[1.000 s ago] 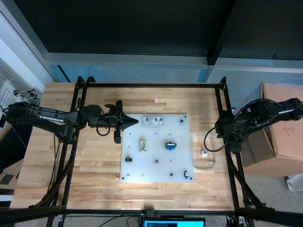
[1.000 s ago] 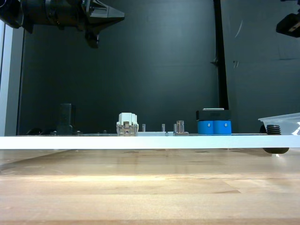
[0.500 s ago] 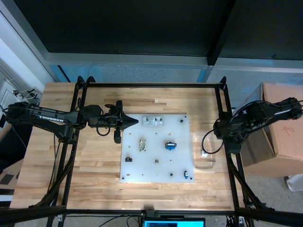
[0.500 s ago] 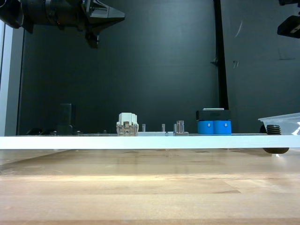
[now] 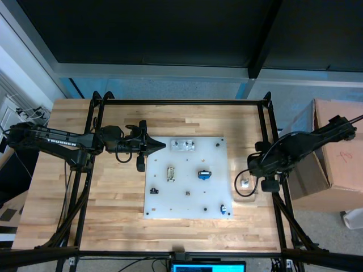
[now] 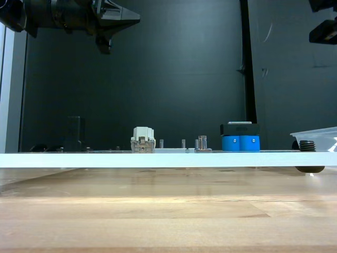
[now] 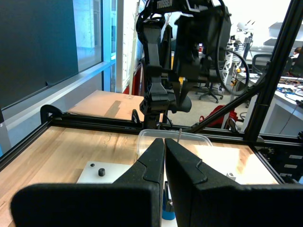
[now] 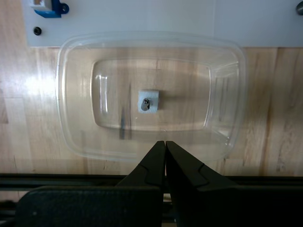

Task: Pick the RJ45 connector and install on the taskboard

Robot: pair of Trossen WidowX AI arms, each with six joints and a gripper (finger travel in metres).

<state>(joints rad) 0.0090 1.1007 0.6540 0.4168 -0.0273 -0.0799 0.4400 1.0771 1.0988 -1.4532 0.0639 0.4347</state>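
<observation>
The wooden table point(image 5: 113, 192) carries the white taskboard point(image 5: 170, 199) at its middle, with bare wood showing past all four board edges and a black frame running round the table's rim.

The left gripper point(image 5: 163, 145) hangs over the taskboard's far left corner, its tips just inside the board's left edge. In the low view it rides well above the parts standing on the board. Its fingers point(image 7: 154, 156) are pressed together with nothing between them.

The right gripper point(image 8: 165, 143) points down beyond the taskboard's right edge, above the rim of a clear plastic tray point(image 8: 222, 94) on the side farthest from the board. Its fingers are likewise closed tip to tip on nothing.

The tray sits on the wood just beside the board's right edge, between board and frame rail.

The RJ45 connector point(image 8: 148, 101) lies free on the tray's floor, near its middle, apart from every wall and clear of the taskboard.
</observation>
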